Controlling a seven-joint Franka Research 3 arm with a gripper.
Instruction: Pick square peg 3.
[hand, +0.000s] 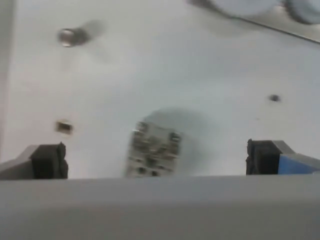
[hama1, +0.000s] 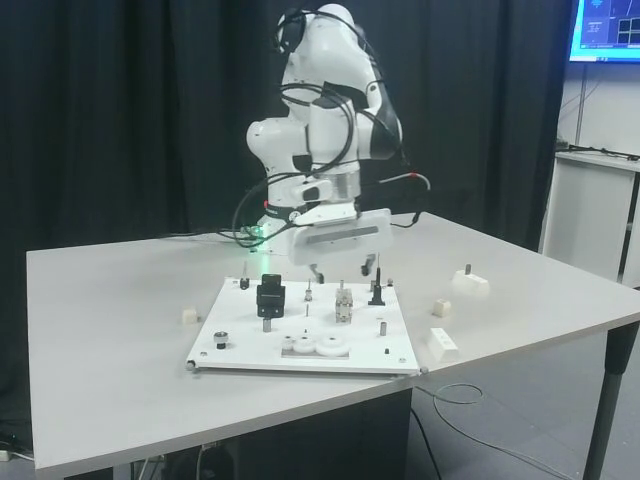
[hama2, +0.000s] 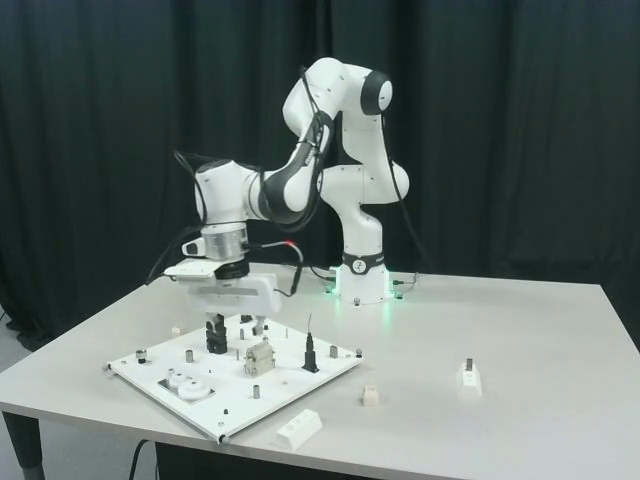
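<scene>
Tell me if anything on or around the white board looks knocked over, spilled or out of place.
Nothing stands out. The flat white assembly board lies level on the grey table, its small upright pegs and three white gears in place. A few small white blocks sit loose on the table beside it. The tool hangs open above the board.

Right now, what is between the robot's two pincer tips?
In the wrist view, a small grey metal block stands on the white board beneath the open pincer, between the two black fingertips.
</scene>
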